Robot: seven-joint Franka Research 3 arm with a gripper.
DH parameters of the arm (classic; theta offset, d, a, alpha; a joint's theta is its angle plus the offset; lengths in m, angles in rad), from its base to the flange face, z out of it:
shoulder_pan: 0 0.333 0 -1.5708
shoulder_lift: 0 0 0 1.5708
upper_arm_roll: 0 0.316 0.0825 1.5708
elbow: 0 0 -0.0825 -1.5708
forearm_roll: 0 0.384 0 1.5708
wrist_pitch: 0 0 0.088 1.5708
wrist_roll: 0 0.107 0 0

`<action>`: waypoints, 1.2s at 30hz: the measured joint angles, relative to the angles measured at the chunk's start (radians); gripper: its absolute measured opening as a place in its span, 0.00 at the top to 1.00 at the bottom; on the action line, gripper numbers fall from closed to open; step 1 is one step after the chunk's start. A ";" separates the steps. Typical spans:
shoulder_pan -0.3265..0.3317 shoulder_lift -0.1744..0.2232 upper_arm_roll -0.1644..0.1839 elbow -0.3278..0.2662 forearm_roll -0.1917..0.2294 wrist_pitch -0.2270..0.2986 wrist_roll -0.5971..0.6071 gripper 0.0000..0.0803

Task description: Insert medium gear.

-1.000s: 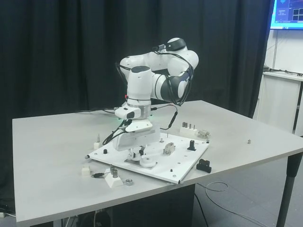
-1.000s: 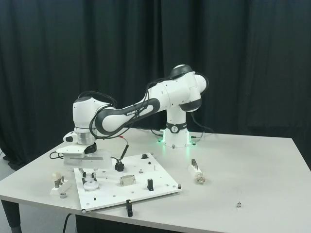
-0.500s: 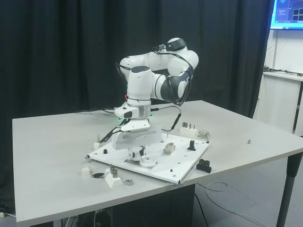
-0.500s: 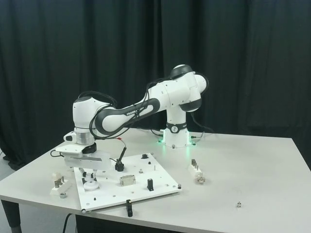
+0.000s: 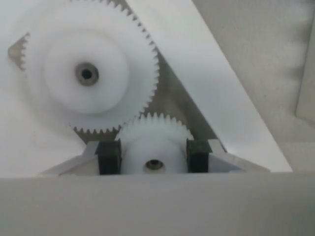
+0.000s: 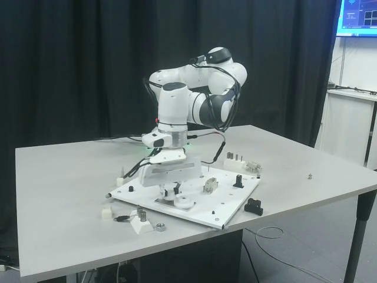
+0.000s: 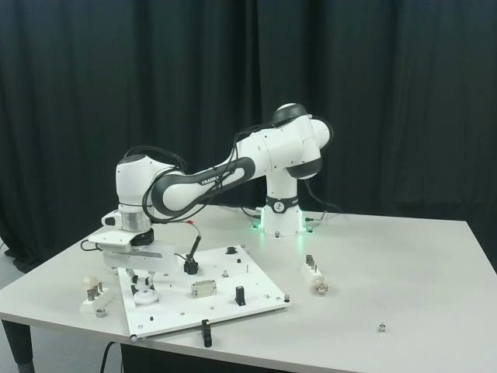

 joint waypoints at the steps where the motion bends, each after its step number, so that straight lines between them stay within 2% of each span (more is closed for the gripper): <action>1: 0.000 0.000 0.000 0.000 0.000 0.000 -0.013 0.65; 36: -0.002 0.000 0.000 0.005 -0.001 -0.009 -0.384 0.65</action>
